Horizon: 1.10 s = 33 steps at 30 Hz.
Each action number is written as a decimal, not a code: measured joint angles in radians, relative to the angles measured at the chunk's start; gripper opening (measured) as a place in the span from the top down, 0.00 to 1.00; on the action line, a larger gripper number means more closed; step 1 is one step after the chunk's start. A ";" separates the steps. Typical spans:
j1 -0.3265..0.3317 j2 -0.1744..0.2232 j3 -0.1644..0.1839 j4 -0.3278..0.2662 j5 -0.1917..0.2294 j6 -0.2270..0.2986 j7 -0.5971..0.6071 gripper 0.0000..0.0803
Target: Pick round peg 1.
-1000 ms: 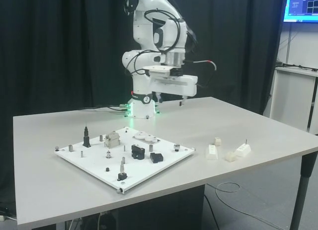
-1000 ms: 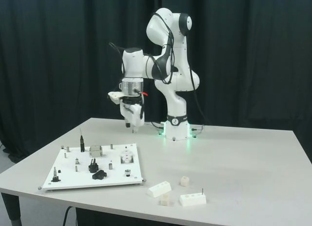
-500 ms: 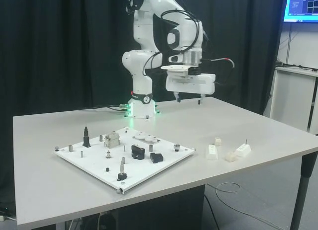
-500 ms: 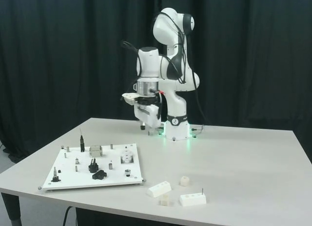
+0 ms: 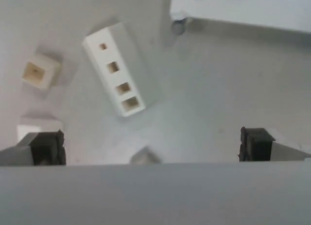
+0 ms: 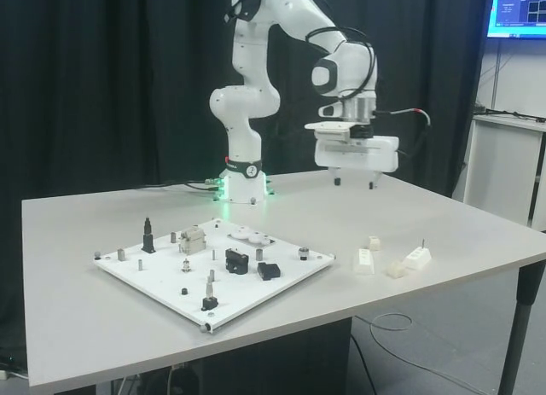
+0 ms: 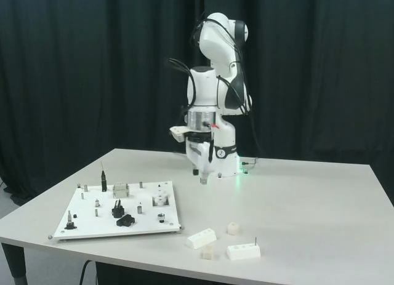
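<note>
Round peg 1 [image 6: 421, 241] is a thin pin standing upright in a small white block [image 6: 417, 257] near the table's right front edge; the second room view shows the peg [image 7: 255, 240] in its block [image 7: 243, 252]. My gripper [image 6: 354, 184] hangs open, high above the table and farther back than the block. In the second room view the gripper [image 7: 199, 176] is well apart from the peg. The wrist view shows the gripper [image 5: 151, 146] with jaws wide apart and nothing between them. The peg itself is hidden there.
A long white block with several holes [image 5: 114, 69] lies near a small cube [image 5: 40, 71] and another small piece [image 6: 397, 269]. The white board [image 6: 281, 280] with several mounted parts lies on the left. The table edge runs just past the blocks.
The arm has swung away from above the board's far side toward the loose white blocks and dropped slightly. The fingers stayed open.
</note>
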 joint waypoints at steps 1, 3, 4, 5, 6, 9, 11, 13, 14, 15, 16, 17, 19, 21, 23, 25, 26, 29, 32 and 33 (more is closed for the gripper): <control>0.000 0.010 0.005 0.010 0.000 0.000 0.016 0.00; 0.000 0.030 0.016 0.030 0.001 0.000 0.050 0.00; 0.000 0.039 0.021 0.039 0.002 -0.001 0.067 0.00; 0.000 0.049 0.026 0.049 0.002 -0.001 0.084 0.00; 0.000 0.058 0.031 0.058 0.002 -0.002 0.098 0.00; 0.000 0.082 0.047 0.084 0.002 -0.006 0.129 0.00; 0.001 0.097 0.057 0.101 0.003 -0.009 0.142 0.00; 0.001 0.112 0.067 0.117 0.003 -0.016 0.149 0.00; 0.001 0.119 0.071 0.127 0.004 -0.021 0.150 0.00; 0.001 0.126 0.076 0.135 0.005 -0.026 0.150 0.00; 0.002 0.135 0.081 0.144 0.009 -0.030 0.150 0.00; 0.003 0.142 0.084 0.153 0.013 -0.034 0.150 0.00; 0.007 0.157 0.091 0.169 0.025 -0.045 0.150 0.00; 0.012 0.173 0.095 0.184 0.041 -0.052 0.150 0.00; 0.017 0.188 0.100 0.198 0.056 -0.060 0.150 0.00; 0.025 0.204 0.102 0.212 0.070 -0.066 0.150 0.00; 0.030 0.211 0.102 0.218 0.078 -0.067 0.150 0.00; 0.045 0.233 0.102 0.234 0.101 -0.067 0.150 0.00; 0.059 0.255 0.102 0.249 0.120 -0.067 0.160 0.00; 0.063 0.262 0.101 0.253 0.123 -0.067 0.163 0.00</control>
